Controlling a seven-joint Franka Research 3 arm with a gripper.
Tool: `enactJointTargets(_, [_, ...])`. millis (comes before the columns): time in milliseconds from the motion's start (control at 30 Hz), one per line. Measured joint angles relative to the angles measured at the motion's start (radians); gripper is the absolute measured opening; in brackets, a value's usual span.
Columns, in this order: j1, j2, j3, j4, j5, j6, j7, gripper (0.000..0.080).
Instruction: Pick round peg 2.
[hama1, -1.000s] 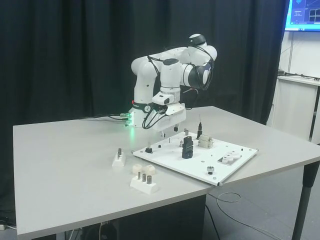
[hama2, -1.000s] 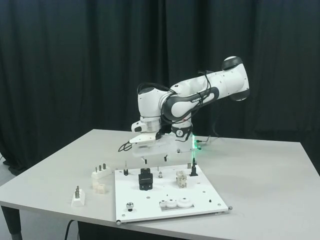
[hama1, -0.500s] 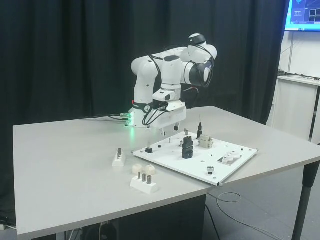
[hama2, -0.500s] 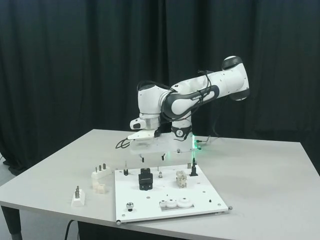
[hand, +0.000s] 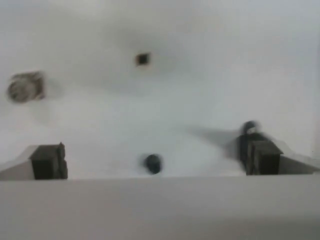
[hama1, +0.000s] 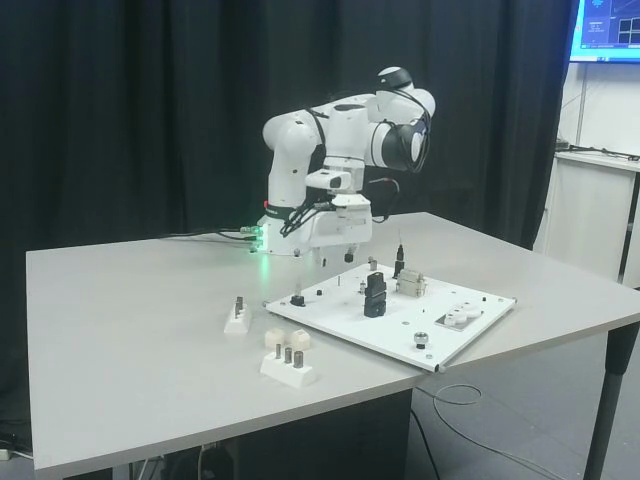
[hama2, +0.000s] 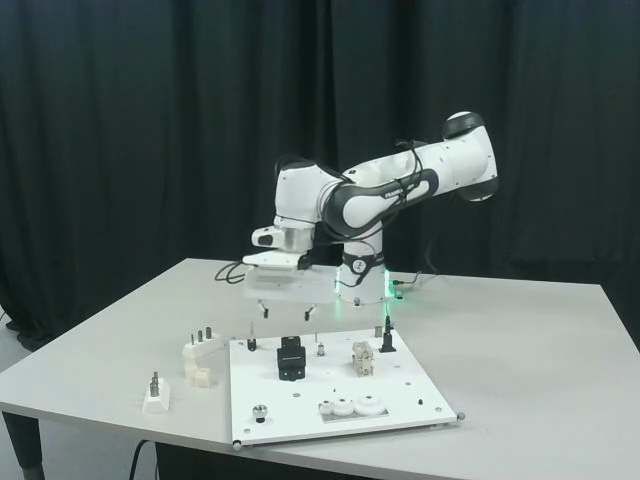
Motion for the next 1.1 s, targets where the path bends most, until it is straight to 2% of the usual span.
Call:
enactJointTargets(300, [-0.064,-0.001,0.008,0.056,0.003,0.093,-0.001,0.08])
enactJointTargets(500, [-0.13,-0.001,0.024,0.104,0.002,0.129,-0.016,0.08])
enactJointTargets(1100, [-0.384,0.005,0.081,0.306,0.003,0.133,-0.111,0.08])
